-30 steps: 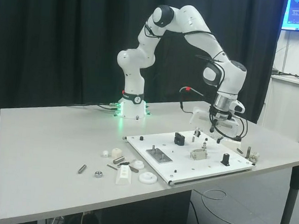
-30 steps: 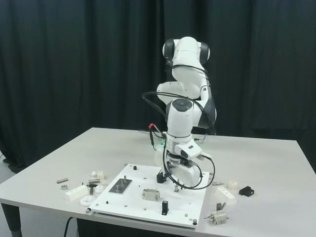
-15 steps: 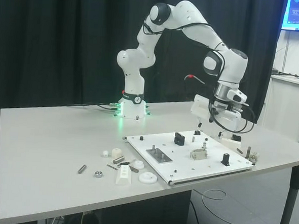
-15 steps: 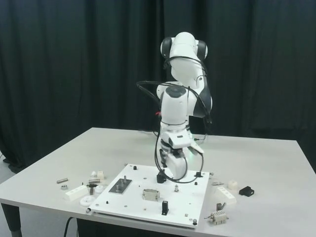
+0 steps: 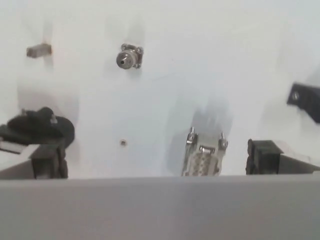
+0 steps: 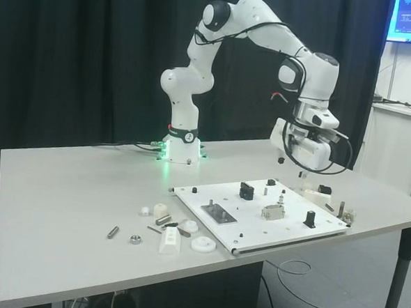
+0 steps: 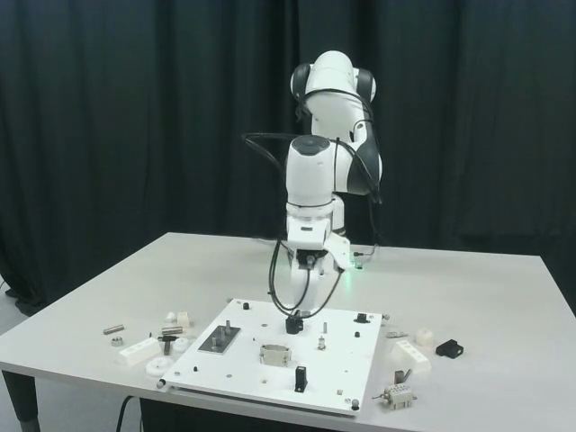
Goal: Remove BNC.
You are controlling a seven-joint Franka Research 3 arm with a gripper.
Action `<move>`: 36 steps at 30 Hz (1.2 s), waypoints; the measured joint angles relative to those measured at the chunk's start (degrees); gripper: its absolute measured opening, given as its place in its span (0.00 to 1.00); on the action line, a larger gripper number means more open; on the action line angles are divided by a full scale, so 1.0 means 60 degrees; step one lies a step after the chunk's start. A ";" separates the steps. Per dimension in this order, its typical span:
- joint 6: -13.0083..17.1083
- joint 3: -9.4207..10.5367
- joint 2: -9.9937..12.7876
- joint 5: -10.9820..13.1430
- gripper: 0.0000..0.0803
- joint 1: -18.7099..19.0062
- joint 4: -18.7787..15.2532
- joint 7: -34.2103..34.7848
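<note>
Black curtains back the grey table (image 6: 64, 187), where the BNC (image 6: 282, 197) stands upright on the white board (image 6: 222, 228) right of the frame's centre, well below and slightly left of the raised gripper (image 6: 292, 159), whose opening cannot be told.

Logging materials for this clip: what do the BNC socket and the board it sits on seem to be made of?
The BNC socket looks like bright metal: shiny grey barrel and flange catching highlights. The board looks like matte white plastic or painted sheet, smooth with soft shadows; which of the two cannot be told.
</note>
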 joint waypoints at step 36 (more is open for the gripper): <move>-0.0397 -0.0214 -0.0233 0.0014 1.00 -0.0058 -0.0034 0.2961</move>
